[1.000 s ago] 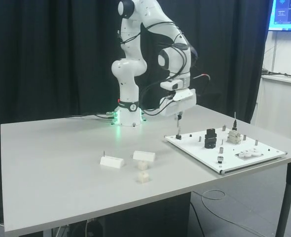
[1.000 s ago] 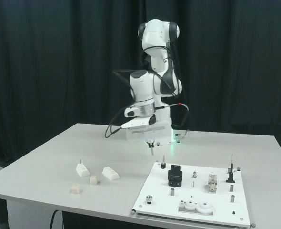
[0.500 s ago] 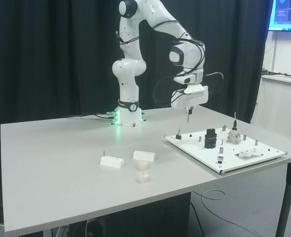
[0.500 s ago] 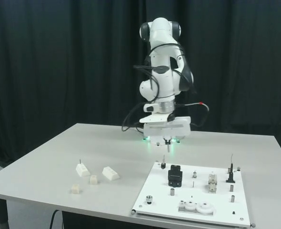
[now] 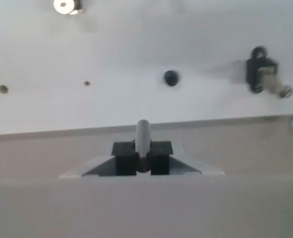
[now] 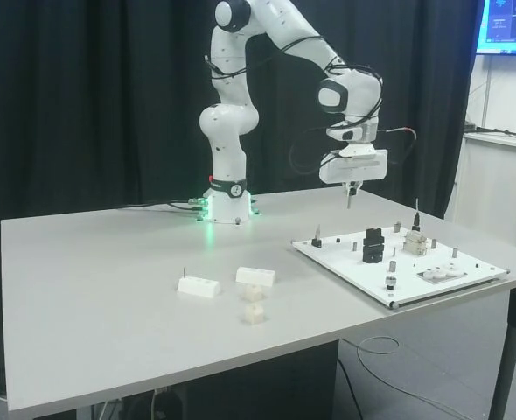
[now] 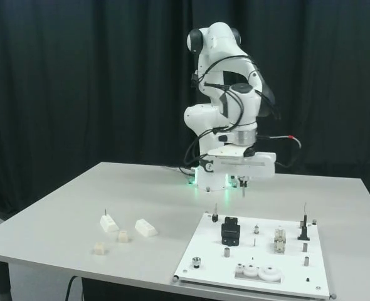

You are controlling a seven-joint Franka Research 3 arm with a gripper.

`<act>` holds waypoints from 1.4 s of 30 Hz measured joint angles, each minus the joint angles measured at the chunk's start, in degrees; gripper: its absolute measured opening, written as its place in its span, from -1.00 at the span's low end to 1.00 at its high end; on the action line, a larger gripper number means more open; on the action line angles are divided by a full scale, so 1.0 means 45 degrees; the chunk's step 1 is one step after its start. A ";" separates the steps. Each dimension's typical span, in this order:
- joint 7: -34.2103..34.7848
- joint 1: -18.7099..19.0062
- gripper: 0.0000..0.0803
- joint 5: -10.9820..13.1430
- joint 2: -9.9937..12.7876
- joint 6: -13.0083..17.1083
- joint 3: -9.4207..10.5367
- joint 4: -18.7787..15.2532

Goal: Insert round peg 2.

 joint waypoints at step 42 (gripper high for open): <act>0.9766 0.0031 -0.86 -0.0258 0.1509 0.3058 0.2176 0.0351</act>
